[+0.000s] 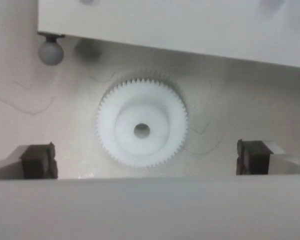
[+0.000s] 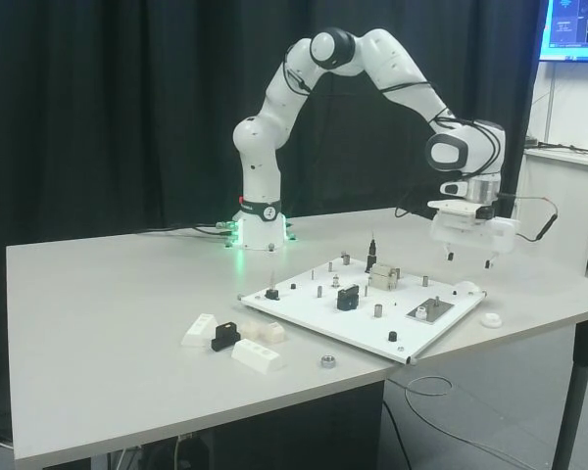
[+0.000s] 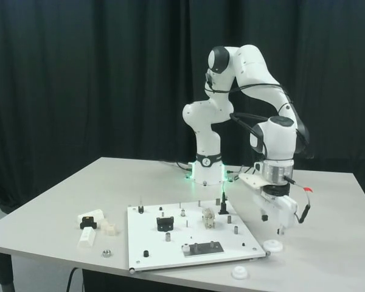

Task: Remove round peg 3.

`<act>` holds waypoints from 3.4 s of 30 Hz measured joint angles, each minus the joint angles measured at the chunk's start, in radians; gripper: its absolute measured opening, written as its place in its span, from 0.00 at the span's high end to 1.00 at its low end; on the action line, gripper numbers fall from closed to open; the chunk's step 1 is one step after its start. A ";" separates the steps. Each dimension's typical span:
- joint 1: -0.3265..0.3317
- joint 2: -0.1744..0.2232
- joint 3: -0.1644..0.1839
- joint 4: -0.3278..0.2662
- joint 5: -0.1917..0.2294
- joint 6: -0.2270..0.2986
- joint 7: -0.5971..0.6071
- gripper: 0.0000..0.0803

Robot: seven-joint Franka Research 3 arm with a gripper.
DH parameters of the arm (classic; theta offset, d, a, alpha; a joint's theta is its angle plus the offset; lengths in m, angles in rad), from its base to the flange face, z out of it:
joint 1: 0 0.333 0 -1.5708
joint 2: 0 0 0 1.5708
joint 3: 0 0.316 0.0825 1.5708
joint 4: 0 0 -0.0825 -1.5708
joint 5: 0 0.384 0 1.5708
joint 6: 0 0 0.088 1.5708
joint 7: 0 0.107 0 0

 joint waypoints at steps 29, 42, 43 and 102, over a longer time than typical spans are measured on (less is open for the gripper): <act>0.061 -0.026 -0.105 0.032 0.000 -0.058 -0.073 0.00; 0.061 -0.046 -0.125 0.034 -0.001 -0.081 -0.126 0.00; 0.061 -0.048 -0.125 0.034 -0.001 -0.082 -0.134 0.00; 0.010 -0.062 -0.151 -0.057 -0.060 -0.106 -1.232 0.00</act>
